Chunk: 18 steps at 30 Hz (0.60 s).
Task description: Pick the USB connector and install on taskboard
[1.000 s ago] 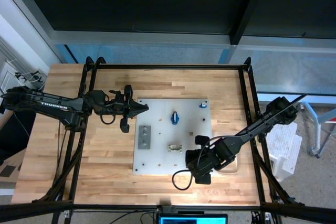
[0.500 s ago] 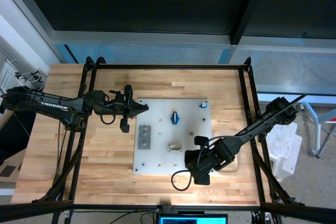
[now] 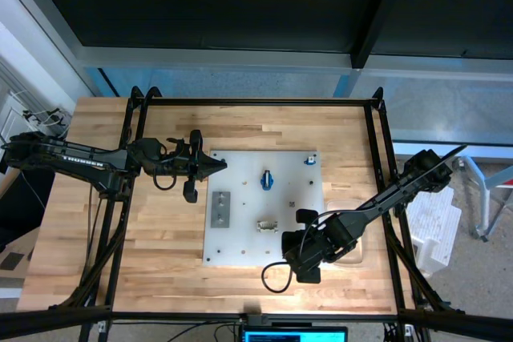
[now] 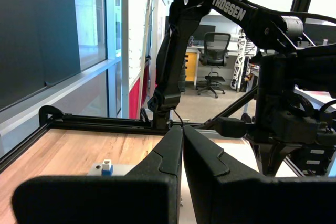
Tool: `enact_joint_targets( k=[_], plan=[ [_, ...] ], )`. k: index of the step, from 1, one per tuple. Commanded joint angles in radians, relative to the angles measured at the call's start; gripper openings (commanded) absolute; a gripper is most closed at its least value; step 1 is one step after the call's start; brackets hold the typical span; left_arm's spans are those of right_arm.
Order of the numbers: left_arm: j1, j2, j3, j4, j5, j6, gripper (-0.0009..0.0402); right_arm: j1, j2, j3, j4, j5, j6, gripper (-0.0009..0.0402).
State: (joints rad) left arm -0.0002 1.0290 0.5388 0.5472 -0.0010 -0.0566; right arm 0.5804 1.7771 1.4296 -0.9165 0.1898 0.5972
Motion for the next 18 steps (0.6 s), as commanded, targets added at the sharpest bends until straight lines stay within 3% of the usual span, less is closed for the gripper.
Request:
enact_joint_targets(
  k=[1, 18],
  plan=[
    [0.000, 0.000, 0.000, 0.000, 0.000, 0.000, 0.0000, 0.001, 0.000, -0.006, 0.003, 0.001, 0.000, 0.0000],
    [0.000, 0.000, 0.000, 0.000, 0.000, 0.000, 0.0000, 0.005, 0.000, -0.030, 0.044, -0.007, -0.001, 0.0000]
  ],
)
